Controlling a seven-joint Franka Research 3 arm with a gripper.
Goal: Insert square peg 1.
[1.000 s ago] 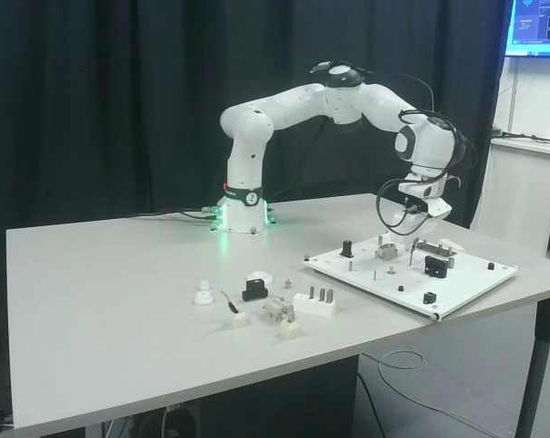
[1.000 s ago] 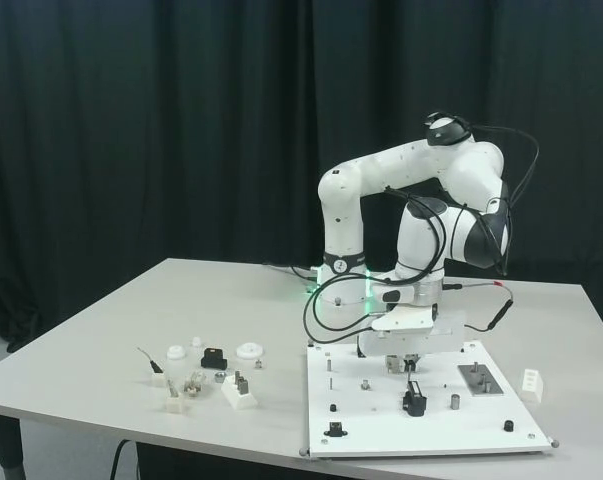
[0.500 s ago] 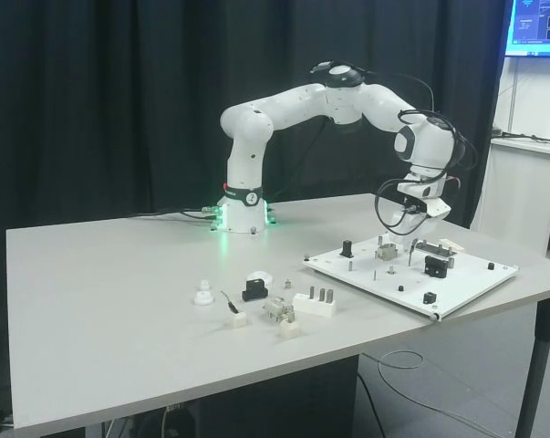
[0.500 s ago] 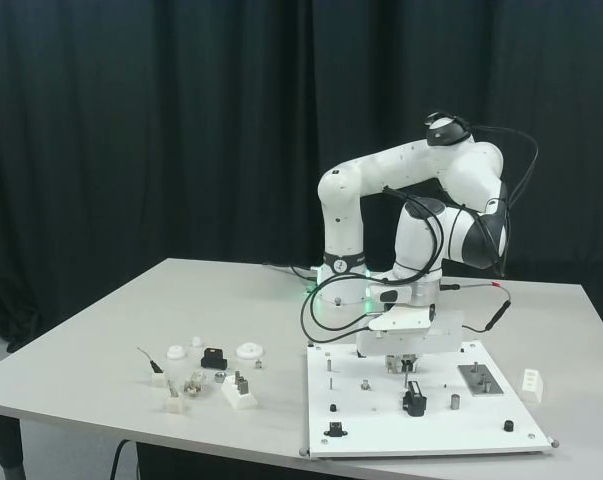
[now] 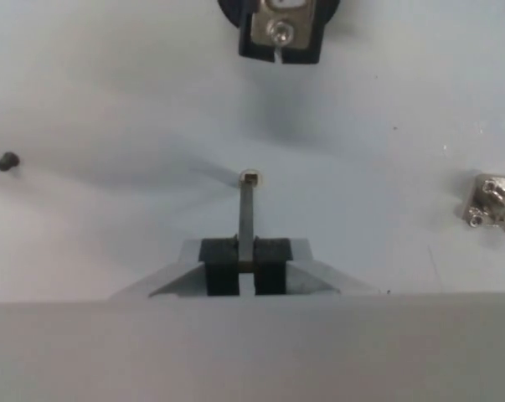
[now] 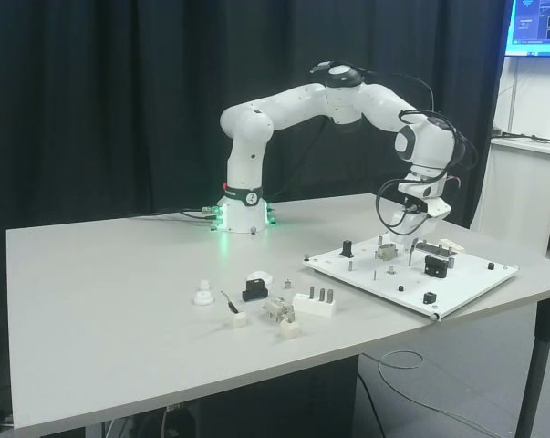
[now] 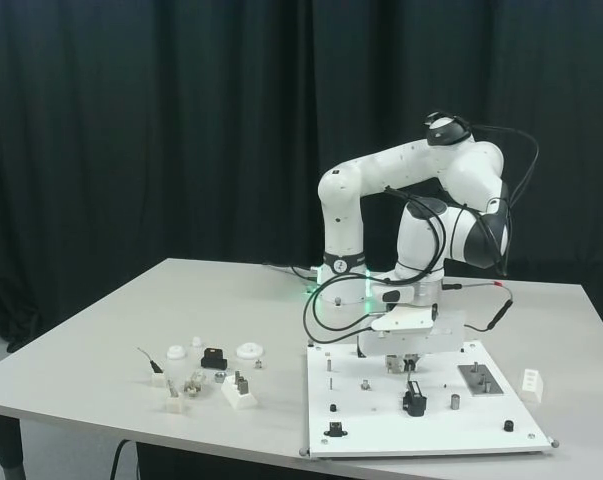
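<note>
1. Two black fingers [image 5: 220, 266] of my tool [image 5: 247, 268] are pinching the peg [image 5: 246, 219] upright.
2. I am seeing its lower tip meeting the white board [image 5: 110, 100].
3. I am watching the board lying on the grey tabletop [image 6: 101, 274].

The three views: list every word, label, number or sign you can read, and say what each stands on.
None can be read.
Screen, top corner of the first room view: lines of text or graphics, too small to read.
Arm base: a dark band with a mark, too small to read.
White board, peg and fingers: no lettering visible.
</note>
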